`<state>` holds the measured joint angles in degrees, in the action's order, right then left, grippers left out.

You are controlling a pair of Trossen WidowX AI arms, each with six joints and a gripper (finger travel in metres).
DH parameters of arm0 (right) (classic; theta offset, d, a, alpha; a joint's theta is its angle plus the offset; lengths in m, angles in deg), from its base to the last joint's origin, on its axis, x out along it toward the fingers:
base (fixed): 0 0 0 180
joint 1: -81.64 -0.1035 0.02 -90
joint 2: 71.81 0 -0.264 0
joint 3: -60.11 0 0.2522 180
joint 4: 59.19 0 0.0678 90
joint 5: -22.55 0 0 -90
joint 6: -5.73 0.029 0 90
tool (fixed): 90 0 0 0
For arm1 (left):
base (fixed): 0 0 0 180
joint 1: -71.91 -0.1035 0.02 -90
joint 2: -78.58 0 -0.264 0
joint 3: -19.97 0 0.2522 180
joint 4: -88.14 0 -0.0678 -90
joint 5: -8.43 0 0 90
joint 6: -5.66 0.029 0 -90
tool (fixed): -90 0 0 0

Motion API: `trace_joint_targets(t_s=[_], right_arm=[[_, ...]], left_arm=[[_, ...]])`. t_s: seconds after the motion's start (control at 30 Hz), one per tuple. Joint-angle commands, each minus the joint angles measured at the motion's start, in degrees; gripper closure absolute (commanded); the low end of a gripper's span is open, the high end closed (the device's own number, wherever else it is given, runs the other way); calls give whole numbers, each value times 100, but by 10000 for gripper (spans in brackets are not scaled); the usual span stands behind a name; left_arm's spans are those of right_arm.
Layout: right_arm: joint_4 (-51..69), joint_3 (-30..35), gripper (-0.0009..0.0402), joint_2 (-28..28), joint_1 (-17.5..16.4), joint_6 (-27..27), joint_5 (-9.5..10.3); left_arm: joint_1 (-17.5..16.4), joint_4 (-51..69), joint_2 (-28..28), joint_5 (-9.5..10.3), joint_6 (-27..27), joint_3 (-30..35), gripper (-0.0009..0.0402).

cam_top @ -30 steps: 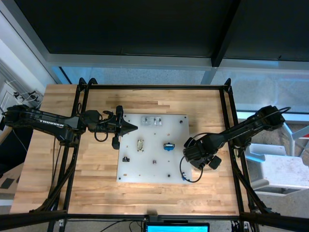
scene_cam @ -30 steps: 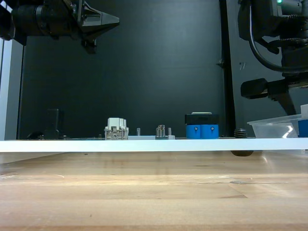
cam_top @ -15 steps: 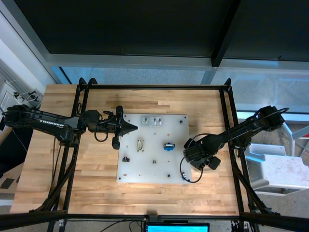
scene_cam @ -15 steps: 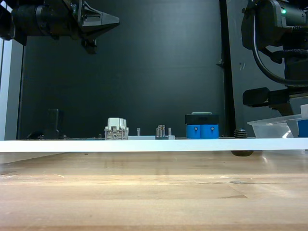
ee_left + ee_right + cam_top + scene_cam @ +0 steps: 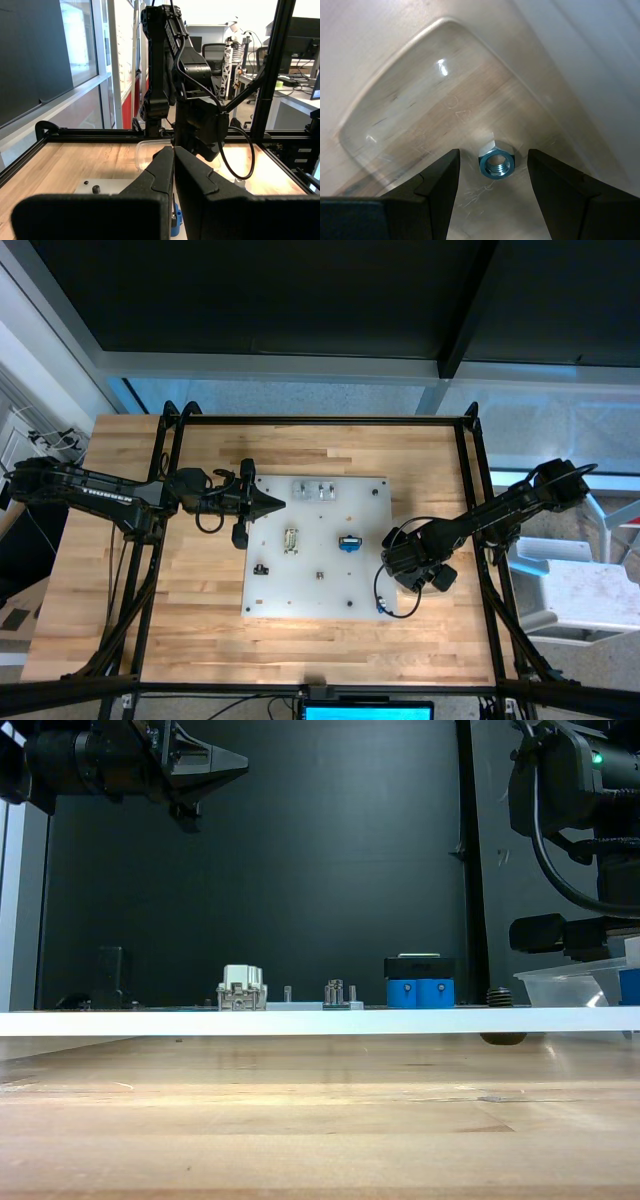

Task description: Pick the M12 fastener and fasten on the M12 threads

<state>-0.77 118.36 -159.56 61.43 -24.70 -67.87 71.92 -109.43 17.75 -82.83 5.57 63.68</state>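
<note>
Low view, nearest first: one wooden desk (image 5: 300, 1120) carries one white board (image 5: 250, 1022), seen edge-on, and on it stands one short black stud (image 5: 499, 996), its ribs bare and nothing on top. Just behind and to its right is one clear tray (image 5: 565, 982). Further along the board are one blue-and-black part (image 5: 420, 985) and one pale connector (image 5: 241, 990), and past them a dark wall. The high view shows what this level look cannot: the tray lies off the board, on the desk beside its right edge, with the right arm bent down over it, and a black frame (image 5: 320, 421) rims the desk. There are two arms and two hands. The right wrist view alone shows the one nut (image 5: 496, 163). It is silver and six-sided, and it lies flat on the tray's floor, hole facing the camera. The right hand (image 5: 493, 155) is spread open with one finger on either side of the nut, and neither touches it. The left hand (image 5: 173, 152) hangs high above the board's far left edge, fingers pressed together on nothing. Its wrist view looks across to the right arm and, beyond that, an office with windows and chairs.
</note>
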Motion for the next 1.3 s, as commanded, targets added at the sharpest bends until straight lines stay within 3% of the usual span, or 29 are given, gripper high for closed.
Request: trace_joint_targets(t_s=[0.03,0.3,0.9,1.13,1.3], right_arm=[[-74,-50,205,2,0,9,4],[-90,-55,213,2,-4,9,2],[-94,-42,338,2,-4,9,7],[-24,-11,357,76,-4,9,-2],[612,378,359,232,-7,7,-2]], left_arm=[[0,-2,-2,0,0,0,393],[0,-2,-2,0,0,0,393],[0,-2,-2,0,0,0,393],[0,-2,-2,0,0,0,393],[0,-2,-2,0,0,0,393]])
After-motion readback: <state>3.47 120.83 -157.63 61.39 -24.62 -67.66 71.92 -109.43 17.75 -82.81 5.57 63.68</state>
